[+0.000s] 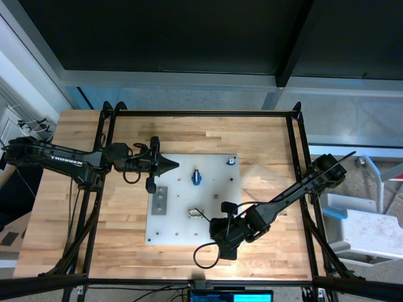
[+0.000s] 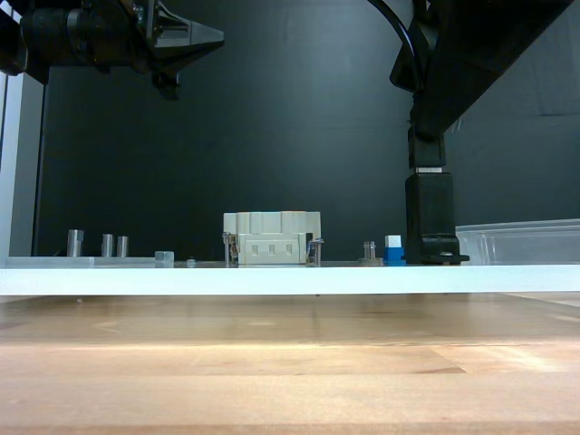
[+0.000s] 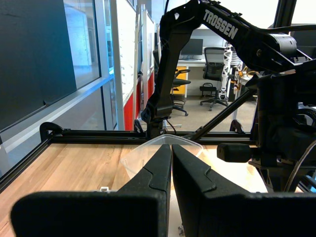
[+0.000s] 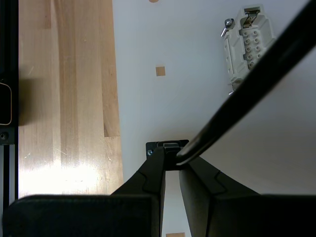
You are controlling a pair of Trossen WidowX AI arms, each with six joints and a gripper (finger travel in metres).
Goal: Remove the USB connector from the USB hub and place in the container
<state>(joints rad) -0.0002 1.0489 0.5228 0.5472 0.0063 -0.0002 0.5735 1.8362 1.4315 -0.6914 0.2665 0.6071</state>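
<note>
— What did only the right wrist view show?
— The right gripper [image 4: 171, 159] pinching the USB connector [image 4: 237, 84] at the white board's [image 1: 182, 220] near edge.
— And elsewhere?
— The left gripper [image 3: 171, 150] hung pressed together, far left; the container [image 2: 518, 239] sat right on the wooden counter [image 1: 58, 207].

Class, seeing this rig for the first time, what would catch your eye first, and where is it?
The right gripper stands out, planted on the white board close to its near edge, fingers pinched on the USB connector, whose black cable loops away. Then come the left gripper, shut and hovering high above the board's far left part, and the clear container just right of the board.
</note>
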